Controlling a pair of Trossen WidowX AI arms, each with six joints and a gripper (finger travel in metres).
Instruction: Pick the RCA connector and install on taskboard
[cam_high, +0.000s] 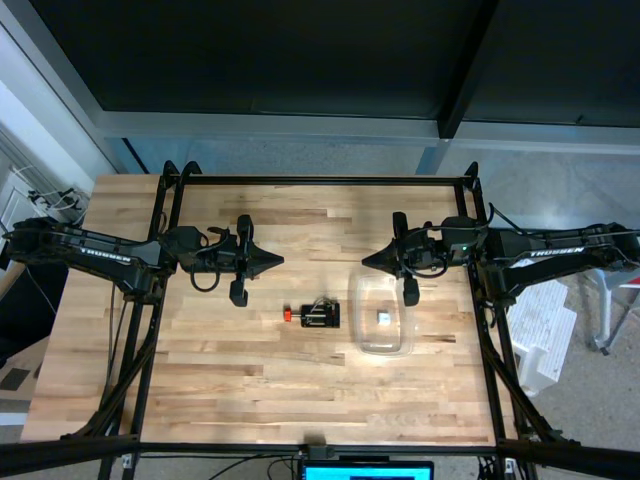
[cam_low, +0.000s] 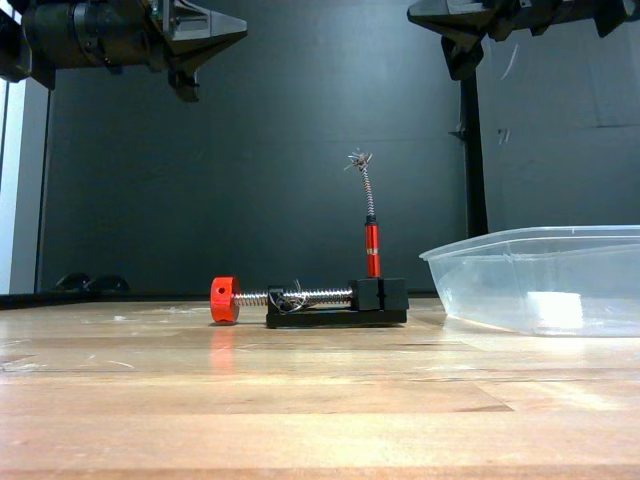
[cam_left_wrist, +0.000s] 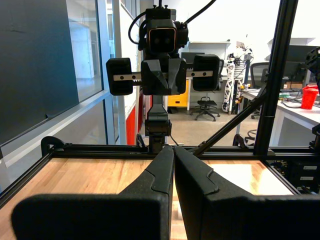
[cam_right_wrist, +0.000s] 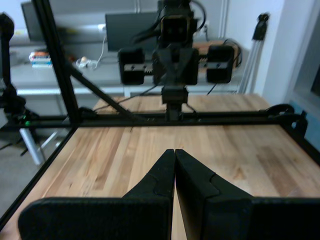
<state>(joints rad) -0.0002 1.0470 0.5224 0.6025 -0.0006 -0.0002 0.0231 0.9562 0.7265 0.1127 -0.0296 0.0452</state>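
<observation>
1. The red cylindrical RCA connector (cam_low: 372, 248) stands upright on the black metal vise (cam_low: 336, 303) at the centre of the low view, with nothing holding it.
2. Its braided silver cable (cam_low: 367, 195) rises from the connector's top and ends in a frayed tuft.
3. The vise lies on the pale wooden worktop (cam_high: 200, 380), its red round knob (cam_low: 224, 299) at the left end of the screw.
4. The clear plastic tray (cam_low: 600, 242) sits just right of the vise and apart from it. The small white block (cam_low: 554, 310) inside carries nothing dark, and no cable runs off it.
5. The left claw (cam_high: 273, 262) hangs above the worktop left of centre in the high view, well apart from the vise. Its black fingers (cam_left_wrist: 162, 170) are pressed together on nothing.
6. The right claw (cam_high: 368, 261) hangs right of centre, above the tray's far edge. Its fingers (cam_right_wrist: 162, 175) are also closed together and empty.
7. The two claws point at each other across the middle of the worktop.
</observation>
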